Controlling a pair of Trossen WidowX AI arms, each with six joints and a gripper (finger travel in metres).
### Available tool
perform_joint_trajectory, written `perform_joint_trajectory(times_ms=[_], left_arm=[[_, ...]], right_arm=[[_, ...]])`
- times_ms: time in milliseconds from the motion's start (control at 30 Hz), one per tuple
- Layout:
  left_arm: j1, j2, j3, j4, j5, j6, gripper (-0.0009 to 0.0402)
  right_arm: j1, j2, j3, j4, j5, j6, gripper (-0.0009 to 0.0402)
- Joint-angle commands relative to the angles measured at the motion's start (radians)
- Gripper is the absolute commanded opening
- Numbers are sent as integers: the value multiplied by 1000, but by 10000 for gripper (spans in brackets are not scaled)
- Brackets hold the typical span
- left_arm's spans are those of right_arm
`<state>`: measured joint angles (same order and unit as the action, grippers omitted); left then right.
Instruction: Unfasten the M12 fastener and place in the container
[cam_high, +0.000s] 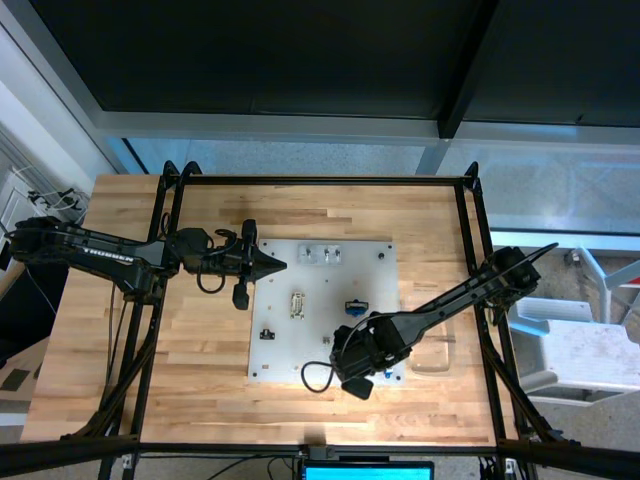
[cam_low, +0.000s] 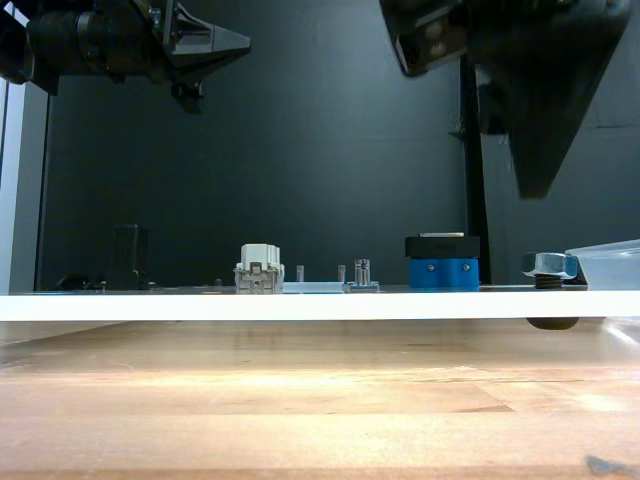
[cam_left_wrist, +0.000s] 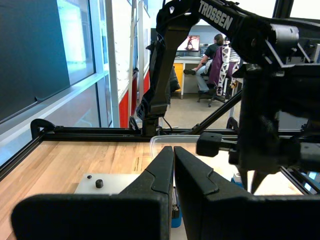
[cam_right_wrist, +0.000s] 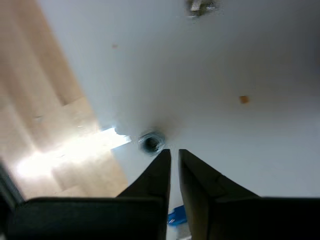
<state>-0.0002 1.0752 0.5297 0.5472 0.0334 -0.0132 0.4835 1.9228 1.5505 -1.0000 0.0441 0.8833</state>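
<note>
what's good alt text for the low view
A silver nut sits on its stud at the white board's right end, the right gripper hanging above it and a clear tray behind. The left gripper, shut, hangs high at the left.

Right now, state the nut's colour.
Silver nut, best in low view; right gripper hangs above it, left gripper over the board's left edge.

I count two grippers: left gripper (cam_high: 272, 265) above the board's far left, right gripper (cam_high: 357, 385) above its near right. One white board (cam_high: 300, 345), one clear container (cam_low: 608, 265), one silver nut (cam_low: 549, 264), one blue block (cam_low: 442, 272).
</note>
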Motion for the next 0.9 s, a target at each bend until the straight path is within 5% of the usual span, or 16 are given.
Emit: perform_joint_trajectory(times_ms=[33,433,900], left_arm=[[0,0,0,0,0,0,0],[0,0,0,0,0,0,0],[0,0,0,0,0,0,0]], right_arm=[[3,1,15,-21,-1,0,77],[8,39,21,-14,-1,60,255],[8,116,16,18,7,58,248]])
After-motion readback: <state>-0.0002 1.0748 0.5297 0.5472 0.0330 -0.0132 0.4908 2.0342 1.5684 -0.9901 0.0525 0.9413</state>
